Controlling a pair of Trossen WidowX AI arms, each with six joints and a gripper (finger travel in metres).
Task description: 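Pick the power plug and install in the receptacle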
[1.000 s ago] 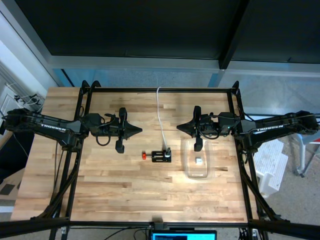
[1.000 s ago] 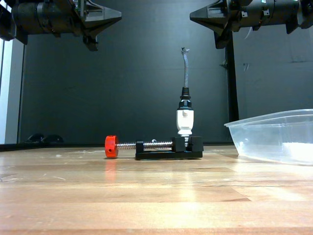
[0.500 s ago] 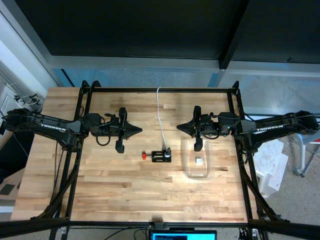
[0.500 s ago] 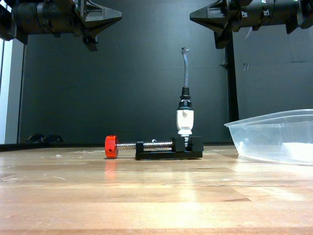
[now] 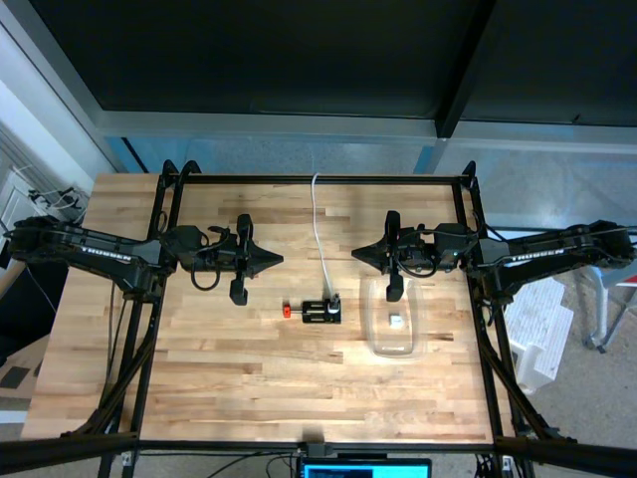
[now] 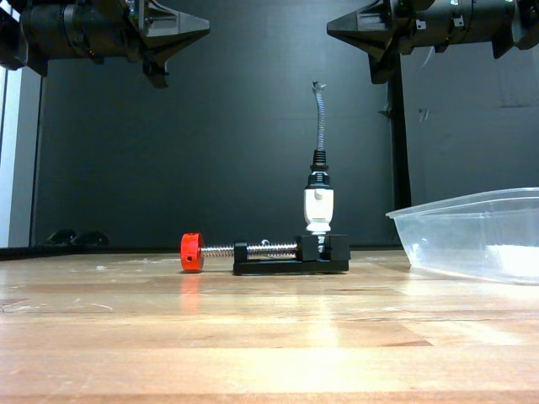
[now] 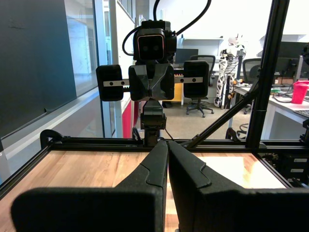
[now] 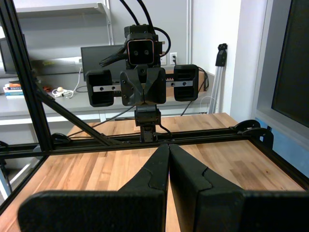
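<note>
The receptacle (image 5: 334,302), a white socket head (image 6: 318,206), stands upright in a small black vise (image 6: 290,252) with a red knob (image 5: 287,311) at mid-table. Its white cable (image 5: 319,224) runs toward the far edge. I cannot make out the power plug in any view. My left gripper (image 5: 279,260) hovers high above the table, left of the vise, shut and empty (image 7: 167,145). My right gripper (image 5: 355,255) hangs equally high to the right, also shut and empty (image 8: 169,147). The two tips face each other (image 6: 206,32) (image 6: 330,32).
A clear plastic tray (image 5: 393,346) lies right of the vise, below the right gripper, with a small white square block (image 5: 396,321) inside. Black frame rails (image 5: 318,179) border the wooden table.
</note>
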